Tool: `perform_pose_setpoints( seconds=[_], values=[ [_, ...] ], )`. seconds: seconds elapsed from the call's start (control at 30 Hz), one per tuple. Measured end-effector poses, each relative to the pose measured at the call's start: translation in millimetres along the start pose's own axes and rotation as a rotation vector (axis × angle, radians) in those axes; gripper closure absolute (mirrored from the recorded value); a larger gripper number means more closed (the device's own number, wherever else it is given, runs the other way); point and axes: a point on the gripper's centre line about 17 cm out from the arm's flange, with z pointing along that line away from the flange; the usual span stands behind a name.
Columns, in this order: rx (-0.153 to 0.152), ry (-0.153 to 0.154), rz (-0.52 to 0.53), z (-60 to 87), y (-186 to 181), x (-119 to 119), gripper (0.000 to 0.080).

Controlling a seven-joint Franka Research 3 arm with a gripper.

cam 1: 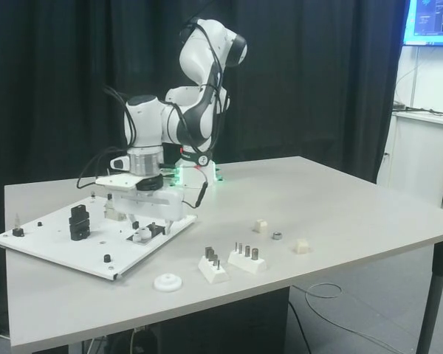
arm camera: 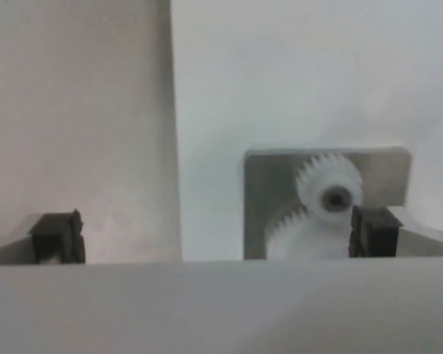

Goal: Pick large gear.

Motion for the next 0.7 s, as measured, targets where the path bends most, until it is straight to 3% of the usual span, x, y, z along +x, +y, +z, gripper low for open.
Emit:
perform_pose_setpoints(
  seconds=[0.33, 0.7],
  values=[
    [-0.007, -0.031, 0.006, -14.3, 11.4, -6.5, 0.0003],
    [-0.007, -0.04, 0.006, -15.9, 13.0, -8.5, 0.0003]
  ],
)
